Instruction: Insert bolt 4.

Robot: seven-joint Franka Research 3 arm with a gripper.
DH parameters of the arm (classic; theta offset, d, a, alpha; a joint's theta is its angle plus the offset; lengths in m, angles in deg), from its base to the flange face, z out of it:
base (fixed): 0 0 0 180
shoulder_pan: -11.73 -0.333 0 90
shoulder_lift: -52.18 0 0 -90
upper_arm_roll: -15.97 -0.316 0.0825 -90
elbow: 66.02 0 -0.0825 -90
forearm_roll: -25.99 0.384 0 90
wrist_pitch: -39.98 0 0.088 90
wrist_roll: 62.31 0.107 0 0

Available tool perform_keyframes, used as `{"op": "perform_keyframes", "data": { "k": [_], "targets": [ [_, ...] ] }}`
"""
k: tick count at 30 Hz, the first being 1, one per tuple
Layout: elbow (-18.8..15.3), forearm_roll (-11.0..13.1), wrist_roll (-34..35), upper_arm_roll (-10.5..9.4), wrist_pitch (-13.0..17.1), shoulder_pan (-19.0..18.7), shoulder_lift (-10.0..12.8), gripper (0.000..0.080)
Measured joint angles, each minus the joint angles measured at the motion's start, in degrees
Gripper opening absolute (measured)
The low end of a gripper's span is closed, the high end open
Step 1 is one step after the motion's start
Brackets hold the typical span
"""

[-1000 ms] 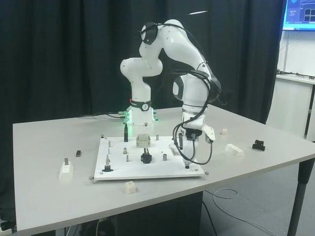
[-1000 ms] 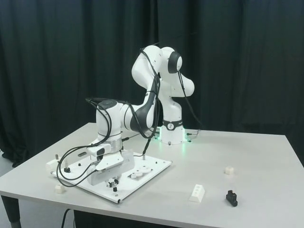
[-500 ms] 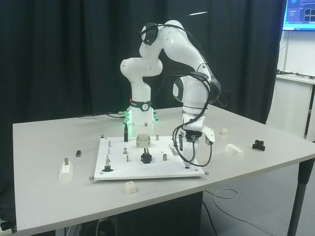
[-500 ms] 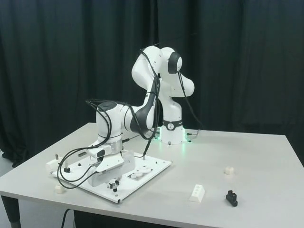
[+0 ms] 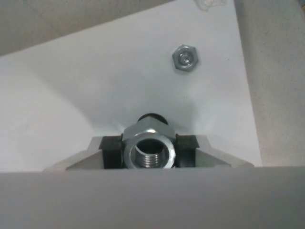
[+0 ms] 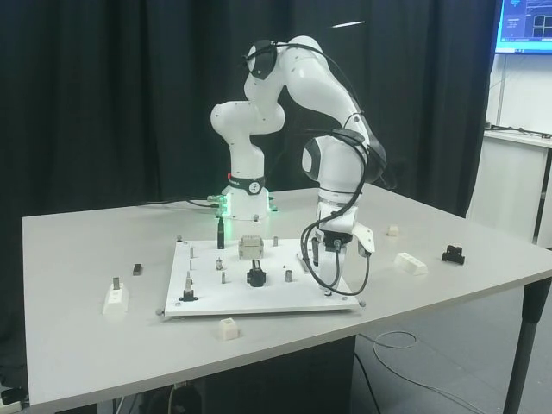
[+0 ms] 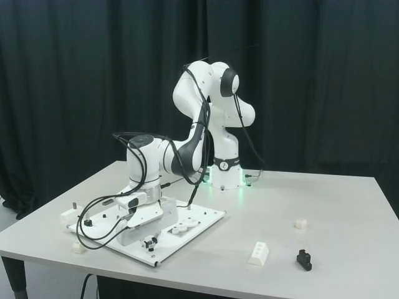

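In the wrist view my gripper (image 5: 148, 153) is shut on the bolt (image 5: 147, 142), a grey metal piece with a hexagonal head and a threaded bore, held upright between black pads (image 5: 110, 151). Right beyond it a dark hole (image 5: 151, 117) shows in the white board (image 5: 86, 95). In the first room view the gripper (image 6: 329, 255) hangs low over the board's (image 6: 259, 291) right front corner. From the second room view the gripper (image 7: 149, 238) is close above the board (image 7: 206, 218) near its front edge.
Another hex bolt head (image 5: 185, 58) sits in the board near its edge. Pegs, a grey block (image 6: 250, 247) and a black part (image 6: 256, 277) stand on the board. White blocks (image 6: 116, 298) (image 6: 410, 263) (image 6: 228, 327) and a black piece (image 6: 453, 254) lie on the grey table.
The wrist has lifted slightly and shifted a little toward the arm's base. The gripper stays shut on the bolt.
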State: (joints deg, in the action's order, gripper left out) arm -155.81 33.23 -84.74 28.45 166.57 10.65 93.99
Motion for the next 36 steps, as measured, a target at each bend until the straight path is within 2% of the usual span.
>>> {"op": "perform_keyframes", "data": {
  "k": [36],
  "targets": [
    [-0.1,0.3,0.9,0.12,0.0,0.0,0.0,0.0225]
  ]
}}
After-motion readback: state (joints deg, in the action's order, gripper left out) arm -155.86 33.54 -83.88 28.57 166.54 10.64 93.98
